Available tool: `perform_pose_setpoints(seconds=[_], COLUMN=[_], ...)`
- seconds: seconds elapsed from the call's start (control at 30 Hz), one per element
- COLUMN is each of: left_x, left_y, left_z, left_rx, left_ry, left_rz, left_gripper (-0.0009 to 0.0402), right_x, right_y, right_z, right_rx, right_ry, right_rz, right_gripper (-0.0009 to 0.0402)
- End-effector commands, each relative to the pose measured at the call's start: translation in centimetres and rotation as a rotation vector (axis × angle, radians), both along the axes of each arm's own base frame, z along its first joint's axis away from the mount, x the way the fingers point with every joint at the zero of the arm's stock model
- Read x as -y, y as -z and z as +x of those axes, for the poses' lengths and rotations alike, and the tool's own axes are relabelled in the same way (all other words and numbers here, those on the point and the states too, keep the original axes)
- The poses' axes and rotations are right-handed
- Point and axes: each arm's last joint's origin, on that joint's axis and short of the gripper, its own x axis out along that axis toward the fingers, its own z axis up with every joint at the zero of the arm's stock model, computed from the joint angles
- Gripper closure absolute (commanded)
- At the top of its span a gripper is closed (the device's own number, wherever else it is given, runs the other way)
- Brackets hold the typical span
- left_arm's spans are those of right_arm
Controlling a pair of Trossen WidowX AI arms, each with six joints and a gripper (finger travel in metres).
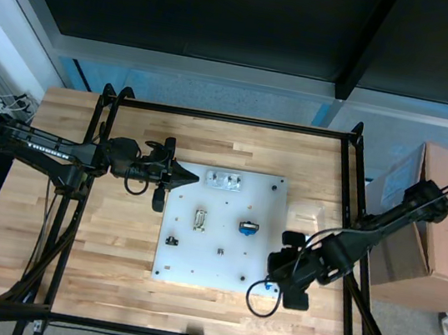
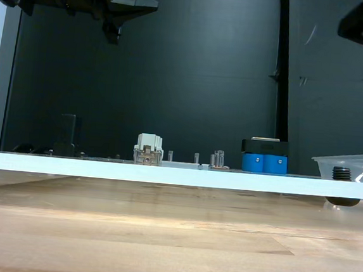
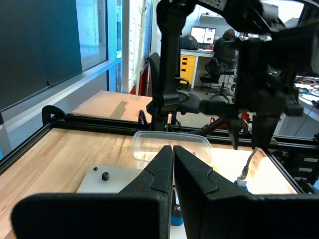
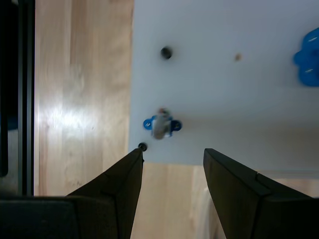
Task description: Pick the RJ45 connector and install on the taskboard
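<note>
The RJ45 connector (image 4: 160,125), silver with a blue collar, stands upright at the near right corner of the white taskboard (image 1: 203,253), its cable (image 1: 253,297) looping off the edge. Nothing grips it. I cannot tell how deep it sits. My right gripper (image 4: 172,167) hovers above it, open, with the connector beyond its fingertips; in the high view this gripper (image 1: 279,270) is over that corner. From the left wrist, the connector (image 3: 242,178) shows under the right arm. My left gripper (image 1: 182,176) is shut and empty, held high over the board's left edge.
On the board stand a blue block (image 2: 264,157), a grey-white socket (image 2: 148,151) and small pins. A clear plastic tray (image 2: 352,165) lies past the board's right side. A black frame rail (image 1: 231,119) rings the table. A cardboard box (image 1: 445,226) is off to the right.
</note>
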Motion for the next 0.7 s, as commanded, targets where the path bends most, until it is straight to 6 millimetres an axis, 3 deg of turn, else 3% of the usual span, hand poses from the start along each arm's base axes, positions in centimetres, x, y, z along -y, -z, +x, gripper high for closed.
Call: perform_pose_setpoints(seconds=[0.03,0.37,0.57,0.7], left_x=[0.0,0.0,0.0,0.0], left_y=[0.0,0.0,0.0,0.0], left_z=[0.0,0.0,0.0,0.0], left_rx=[0.000,0.000,0.000,0.000], left_ry=[0.000,0.000,0.000,0.000], left_rz=[0.000,0.000,0.000,0.000], left_gripper=[0.0392,0.0393,0.0393,0.0393], right_x=[1.9,9.4,13.3,15.1], right_y=[-1.4,-5.9,-6.4,-6.0], right_z=[-0.6,-1.3,-1.4,-1.6], right_rx=[0.084,0.492,0.765,0.944], right_ry=[0.041,0.132,0.113,0.139], right_rz=[-0.015,-0.081,-0.037,-0.034], right_gripper=[0.0241,0.0321,0.0396,0.0389])
